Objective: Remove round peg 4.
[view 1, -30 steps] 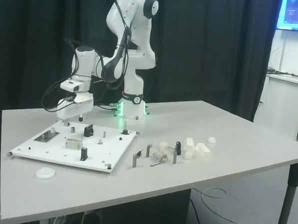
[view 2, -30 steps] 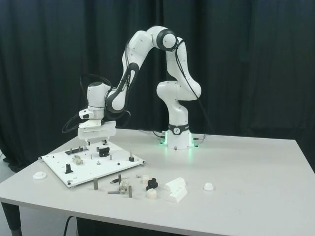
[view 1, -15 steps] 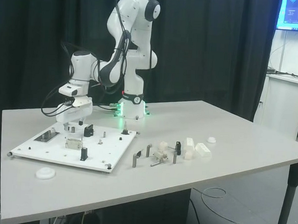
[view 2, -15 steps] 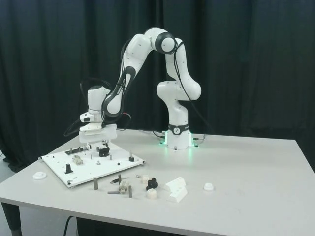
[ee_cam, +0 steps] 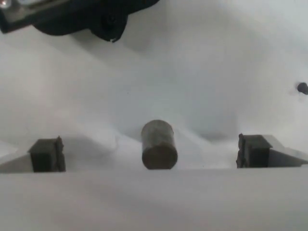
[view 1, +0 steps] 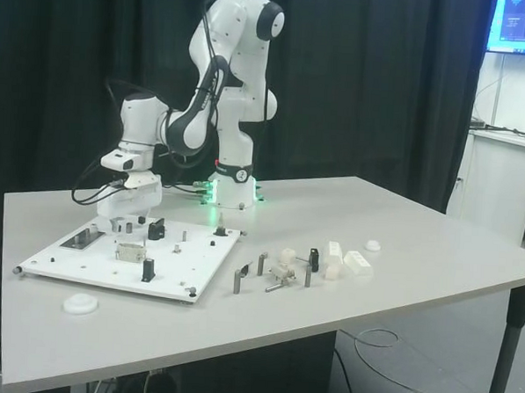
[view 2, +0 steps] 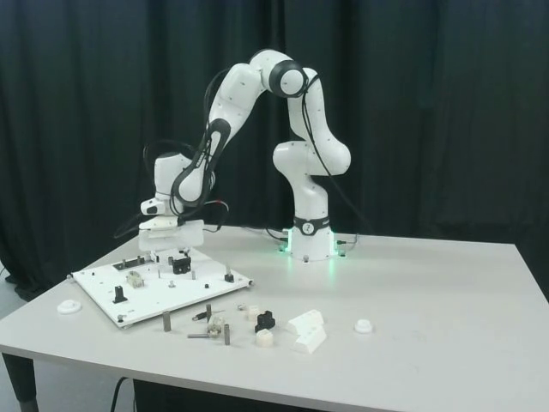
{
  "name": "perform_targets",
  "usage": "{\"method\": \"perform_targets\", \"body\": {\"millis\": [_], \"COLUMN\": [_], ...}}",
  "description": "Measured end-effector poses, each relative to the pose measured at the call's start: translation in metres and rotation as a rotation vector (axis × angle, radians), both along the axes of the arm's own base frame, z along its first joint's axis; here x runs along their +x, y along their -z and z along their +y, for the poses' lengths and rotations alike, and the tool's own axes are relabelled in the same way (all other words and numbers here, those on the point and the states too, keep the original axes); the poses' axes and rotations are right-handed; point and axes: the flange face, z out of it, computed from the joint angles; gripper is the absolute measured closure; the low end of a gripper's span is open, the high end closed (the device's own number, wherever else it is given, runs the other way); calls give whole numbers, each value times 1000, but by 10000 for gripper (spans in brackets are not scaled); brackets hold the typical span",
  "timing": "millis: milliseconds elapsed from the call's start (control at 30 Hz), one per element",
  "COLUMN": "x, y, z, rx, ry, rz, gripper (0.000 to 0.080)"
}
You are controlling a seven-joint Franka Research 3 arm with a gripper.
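Observation:
In the wrist view a short grey round peg (ee_cam: 159, 144) stands upright on the white board (ee_cam: 192, 86). It sits between my two dark fingertips (ee_cam: 46, 154), with a gap on each side. My gripper (ee_cam: 150, 153) is open around the peg and touches nothing. From the first room view the gripper (view 1: 129, 218) hangs low over the back left part of the board (view 1: 65, 261). The second room view shows the gripper (view 2: 160, 253) just above the board (view 2: 99, 287). The peg itself is too small to pick out in either room view.
A black fixture (view 1: 156, 230) stands on the board right beside the gripper, also seen as a black fixture (ee_cam: 82, 19) in the wrist view. Loose pegs and white blocks (view 1: 303, 262) lie right of the board. A white disc (view 1: 79, 304) lies near the front edge.
The arm has swung left and lowered, bringing the gripper from above the board's middle back down close over its back left part.

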Motion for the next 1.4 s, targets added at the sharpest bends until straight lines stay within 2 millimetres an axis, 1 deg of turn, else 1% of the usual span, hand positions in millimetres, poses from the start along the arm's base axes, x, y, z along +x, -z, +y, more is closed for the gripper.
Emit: {"method": "perform_targets", "body": {"millis": [467,1100,1133,1300,1333,1400], "x": [-8,-11,-11,-11,-11,-11], "y": [6,8,8,9,10,10], "z": [0,1,1,1,1,1], "rx": [10,15,15,17,17,17], "ry": [12,31,31,31,31,31], "rz": [-37,-57,-57,-53,-53,-53], "gripper": [3,3,146,146,308,308]}}
